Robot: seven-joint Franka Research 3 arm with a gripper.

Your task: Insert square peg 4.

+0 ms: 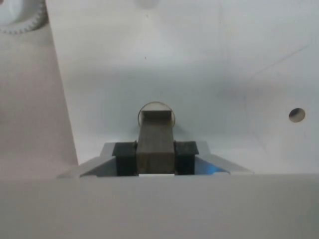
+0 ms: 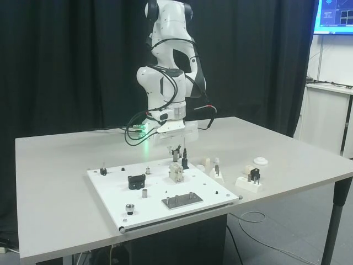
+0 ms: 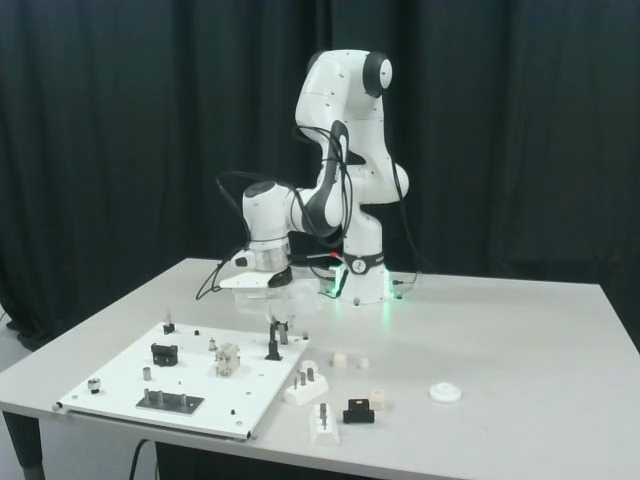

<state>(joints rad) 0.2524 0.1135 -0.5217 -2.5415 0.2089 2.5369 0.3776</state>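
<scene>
In the wrist view my gripper (image 1: 156,152) is shut on a grey square peg (image 1: 156,142), its black fingers (image 1: 124,157) pressing both sides. The peg's far end lies over a round hole (image 1: 156,112) in the white board (image 1: 199,64); whether it has entered the hole I cannot tell. From the first room view the gripper (image 2: 175,149) hangs low over the board's (image 2: 149,212) far edge, close to a black upright fixture (image 2: 185,163). The second room view shows the gripper (image 3: 278,326) just above the board (image 3: 120,385), beside that fixture (image 3: 272,350).
On the board stand a white block (image 2: 176,171), a black block (image 2: 136,180), a grey metal plate (image 2: 182,201) and small posts. Off the board lie white peg holders (image 2: 251,179) and a white gear (image 2: 260,161). A gear (image 1: 20,17) shows beside the board's edge in the wrist view.
</scene>
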